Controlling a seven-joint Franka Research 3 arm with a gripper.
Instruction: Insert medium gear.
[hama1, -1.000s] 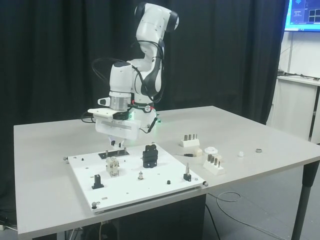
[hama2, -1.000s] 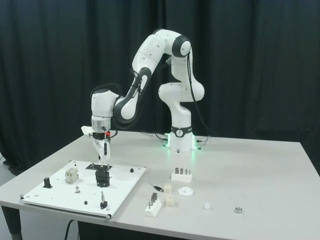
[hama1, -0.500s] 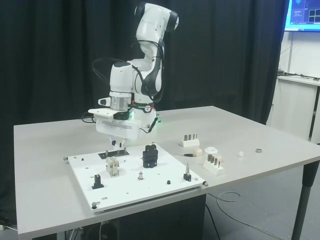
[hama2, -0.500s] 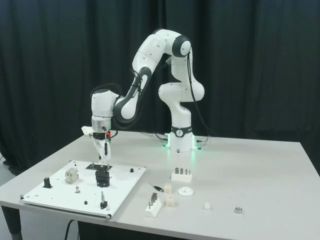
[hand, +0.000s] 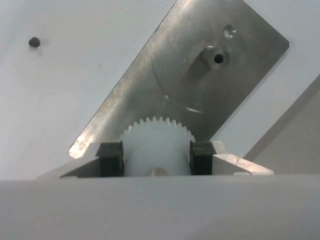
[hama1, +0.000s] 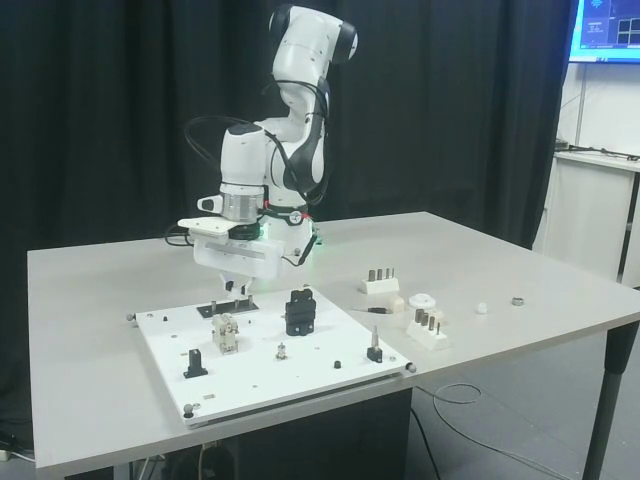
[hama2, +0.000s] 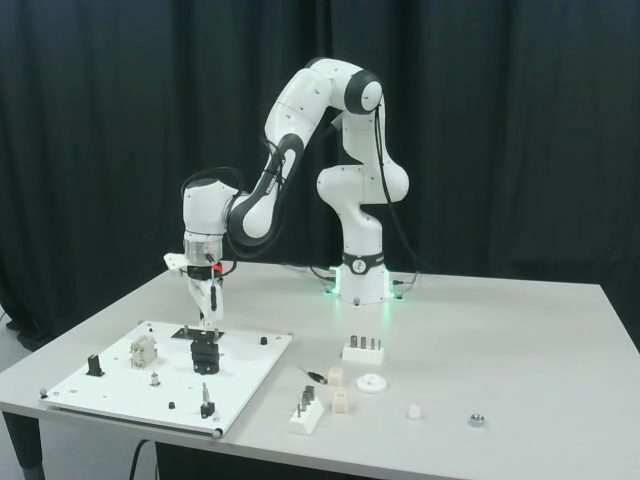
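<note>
In the wrist view a white toothed gear (hand: 157, 142) sits between my two black finger pads (hand: 111, 159), with my gripper (hand: 156, 159) shut on it. Below it lies a grey metal plate (hand: 200, 90) with a short peg (hand: 215, 57) standing apart from the gear. A grey hub or pin shows at the gear's centre; I cannot tell which. In the first room view my gripper (hama1: 236, 288) hangs just over that plate (hama1: 228, 305) at the back of the white board (hama1: 300, 370). The second room view shows my gripper (hama2: 208, 318) at the same spot.
On the board stand a black block (hama1: 300, 312), a small white fixture (hama1: 225, 332) and a few small posts. To the right on the grey table (hama1: 500, 260) lie two white peg holders (hama1: 379, 283) (hama1: 428, 327), another white gear (hama1: 424, 298) and a small nut (hama1: 518, 298).
</note>
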